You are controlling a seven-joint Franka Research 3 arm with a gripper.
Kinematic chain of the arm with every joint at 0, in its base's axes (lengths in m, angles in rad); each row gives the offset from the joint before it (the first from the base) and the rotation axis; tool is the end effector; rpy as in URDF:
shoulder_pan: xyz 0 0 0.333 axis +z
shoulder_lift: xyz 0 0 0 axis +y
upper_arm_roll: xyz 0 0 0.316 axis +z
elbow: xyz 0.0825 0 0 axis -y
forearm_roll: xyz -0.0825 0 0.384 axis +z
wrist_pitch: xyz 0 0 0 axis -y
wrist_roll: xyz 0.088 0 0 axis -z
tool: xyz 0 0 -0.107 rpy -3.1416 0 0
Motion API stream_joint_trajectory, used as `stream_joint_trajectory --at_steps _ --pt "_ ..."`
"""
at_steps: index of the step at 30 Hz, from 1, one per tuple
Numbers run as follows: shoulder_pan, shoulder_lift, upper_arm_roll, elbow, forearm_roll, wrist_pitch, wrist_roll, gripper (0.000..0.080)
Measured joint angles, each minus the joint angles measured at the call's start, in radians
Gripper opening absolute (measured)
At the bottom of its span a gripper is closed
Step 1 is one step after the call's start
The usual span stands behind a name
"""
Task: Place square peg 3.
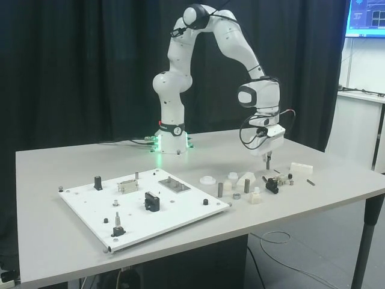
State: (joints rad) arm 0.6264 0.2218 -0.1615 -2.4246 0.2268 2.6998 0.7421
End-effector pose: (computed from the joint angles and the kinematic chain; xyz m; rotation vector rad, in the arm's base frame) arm 0.4496 0.2148 0.2236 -2.9668 0.7176 -0.0161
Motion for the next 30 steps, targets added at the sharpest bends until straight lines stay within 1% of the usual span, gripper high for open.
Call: stream_joint_trajectory --at_steps 24,25,30 --pt "0.000 0.025 0.012 0.002 0.001 0.022 0.002 0.0072" --pt "0.000 0.025 0.012 0.002 0.001 0.022 0.002 0.0280" --pt "0.000 0.027 0.013 0.003 0.001 0.022 0.002 0.0280"
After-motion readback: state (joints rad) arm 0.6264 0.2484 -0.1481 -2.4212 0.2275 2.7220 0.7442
